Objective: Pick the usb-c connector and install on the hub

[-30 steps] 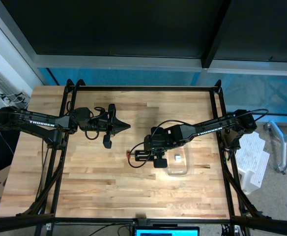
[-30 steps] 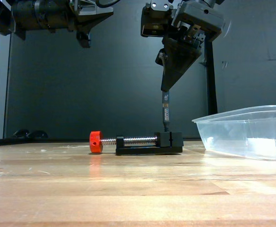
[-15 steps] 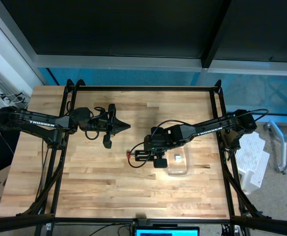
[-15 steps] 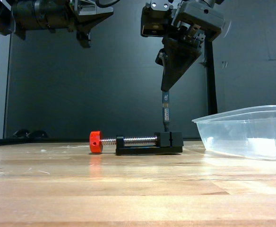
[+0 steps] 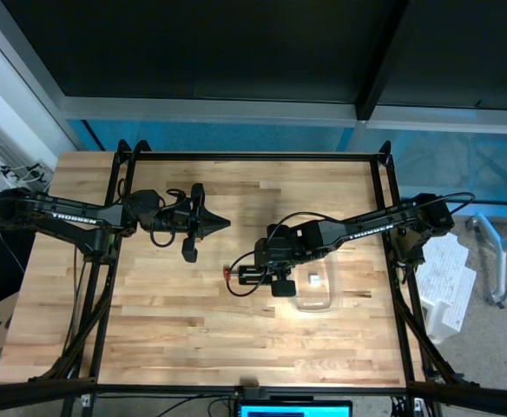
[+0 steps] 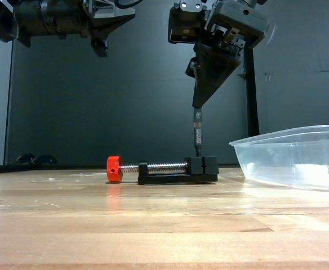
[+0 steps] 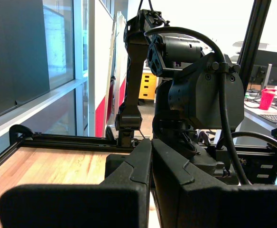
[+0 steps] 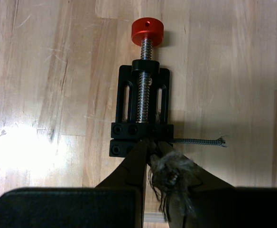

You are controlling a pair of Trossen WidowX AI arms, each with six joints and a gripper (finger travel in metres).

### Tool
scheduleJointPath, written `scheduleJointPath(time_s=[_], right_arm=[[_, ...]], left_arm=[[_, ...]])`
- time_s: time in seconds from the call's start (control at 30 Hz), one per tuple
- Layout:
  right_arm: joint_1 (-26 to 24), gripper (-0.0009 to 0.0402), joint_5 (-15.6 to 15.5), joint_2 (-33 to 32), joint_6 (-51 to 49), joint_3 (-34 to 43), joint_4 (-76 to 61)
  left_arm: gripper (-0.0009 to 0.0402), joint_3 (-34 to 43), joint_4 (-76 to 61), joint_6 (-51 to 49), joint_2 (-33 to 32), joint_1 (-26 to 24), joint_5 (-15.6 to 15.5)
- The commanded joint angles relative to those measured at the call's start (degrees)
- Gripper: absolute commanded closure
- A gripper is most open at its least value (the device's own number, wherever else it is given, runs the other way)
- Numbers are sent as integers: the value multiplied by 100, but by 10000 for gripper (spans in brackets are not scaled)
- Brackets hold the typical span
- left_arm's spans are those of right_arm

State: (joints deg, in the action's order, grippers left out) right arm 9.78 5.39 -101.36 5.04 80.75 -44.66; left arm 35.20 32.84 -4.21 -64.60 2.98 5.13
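Right gripper (image 6: 197, 106) points down, pinching connector (image 6: 198, 134) upright at the vise (image 6: 176, 169); left gripper (image 5: 224, 223) hovers closed, well left. Tub (image 6: 291, 154) holds white piece (image 5: 312, 278).

Two black robot grippers: the left gripper (image 5: 221, 223) at eleven o'clock of the clamp, and the right gripper (image 6: 197, 104) above it. One slim dark usb-c connector (image 6: 198, 135), upright in the right gripper. One black screw clamp (image 6: 170, 169) with one red knob. At its three o'clock, one clear plastic tray (image 6: 294, 153) holding one small white block (image 5: 312, 278).
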Motion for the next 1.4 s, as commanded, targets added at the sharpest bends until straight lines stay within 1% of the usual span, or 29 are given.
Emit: scheduleJointPath(time_s=[0.03,0.2,0.33,0.87,1.4], right_arm=[[0,393,7,11,-2,7,9],[-2,393,22,11,-4,2,11],[-2,393,105,11,-13,-22,15],[2,393,0,11,2,-48,35],[0,393,15,11,-15,-52,44]], left_arm=[[393,0,2,4,0,0,0],[393,0,2,2,0,0,0],[393,0,2,2,0,2,0],[393,0,2,2,0,2,0],[393,0,2,2,0,2,0]])
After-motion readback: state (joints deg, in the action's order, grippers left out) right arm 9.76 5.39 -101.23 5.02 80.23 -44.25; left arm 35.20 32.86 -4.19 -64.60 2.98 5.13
